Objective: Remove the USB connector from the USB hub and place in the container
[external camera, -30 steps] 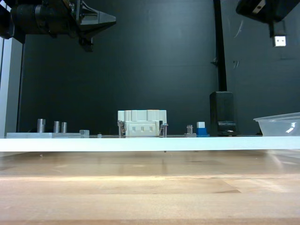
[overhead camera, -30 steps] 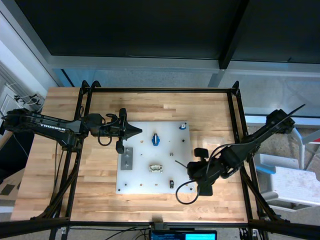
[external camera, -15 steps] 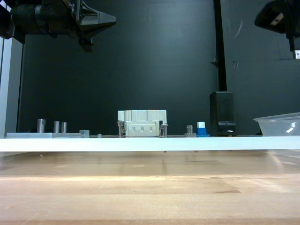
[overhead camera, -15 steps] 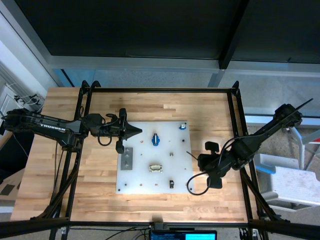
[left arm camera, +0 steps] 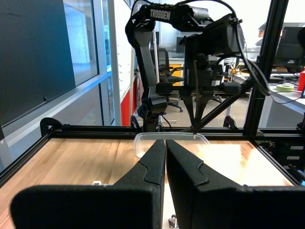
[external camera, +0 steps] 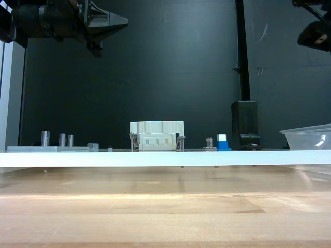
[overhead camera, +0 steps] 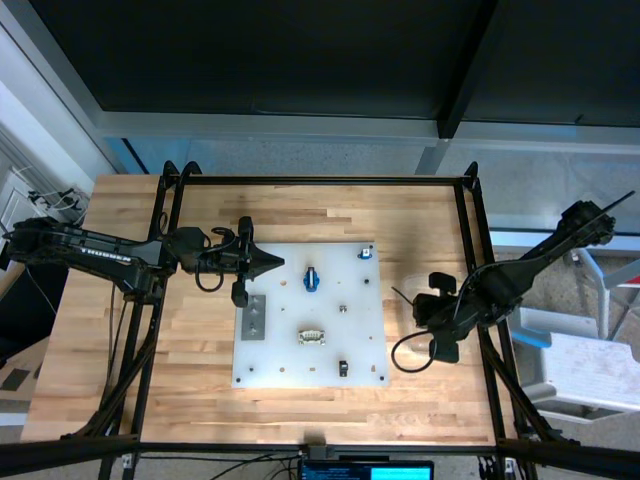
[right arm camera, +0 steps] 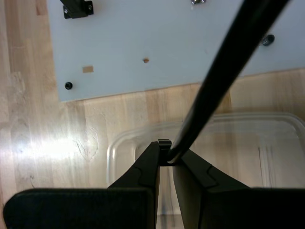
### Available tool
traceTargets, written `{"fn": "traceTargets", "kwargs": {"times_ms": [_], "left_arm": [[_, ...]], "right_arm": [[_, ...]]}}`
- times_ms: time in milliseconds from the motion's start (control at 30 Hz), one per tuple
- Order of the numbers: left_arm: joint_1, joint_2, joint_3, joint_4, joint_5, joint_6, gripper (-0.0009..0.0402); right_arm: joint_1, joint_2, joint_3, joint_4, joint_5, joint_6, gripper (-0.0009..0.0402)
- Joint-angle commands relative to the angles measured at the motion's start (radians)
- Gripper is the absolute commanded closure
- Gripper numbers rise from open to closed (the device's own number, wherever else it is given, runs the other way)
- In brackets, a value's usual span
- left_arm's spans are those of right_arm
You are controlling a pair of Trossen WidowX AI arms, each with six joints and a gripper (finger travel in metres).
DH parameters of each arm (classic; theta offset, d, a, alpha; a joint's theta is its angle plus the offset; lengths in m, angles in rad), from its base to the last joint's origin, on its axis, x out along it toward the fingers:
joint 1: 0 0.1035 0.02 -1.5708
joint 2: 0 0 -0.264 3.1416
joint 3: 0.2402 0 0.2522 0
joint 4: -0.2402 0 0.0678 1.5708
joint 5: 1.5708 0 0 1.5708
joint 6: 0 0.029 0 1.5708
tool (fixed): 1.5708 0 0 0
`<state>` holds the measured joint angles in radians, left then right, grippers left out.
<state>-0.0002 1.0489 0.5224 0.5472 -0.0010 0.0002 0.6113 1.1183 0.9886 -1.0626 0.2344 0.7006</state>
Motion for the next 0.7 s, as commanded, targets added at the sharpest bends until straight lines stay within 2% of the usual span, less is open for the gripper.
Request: {"fn": "traceTargets", "kwargs": {"times_ms": [33, 367, 567, 700], "left_arm": [[0.0, 0.0, 0.0, 0.0, 0.0, 0.0, 0.0392], [0.0, 0.0, 0.0, 0.0, 0.0, 0.0, 0.0392], [0.0, 0.0, 0.0, 0.0, 0.0, 0.0, 0.0392], [0.0, 0.0, 0.0, 0.0, 0.0, 0.0, 0.0392]], "right_arm": [[0.0, -0.034, -0.04, -0.008, 0.0, 0.026, 0.0393], [0.002, -0.136, -0.15, -0.018, -0.002, 0.086, 0.0393], [0.003, -0.183, -0.214, -0.02, -0.044, 0.153, 0.0393], [0.005, -0.198, -0.243, -0.02, -0.048, 0.18, 0.0393]]}}
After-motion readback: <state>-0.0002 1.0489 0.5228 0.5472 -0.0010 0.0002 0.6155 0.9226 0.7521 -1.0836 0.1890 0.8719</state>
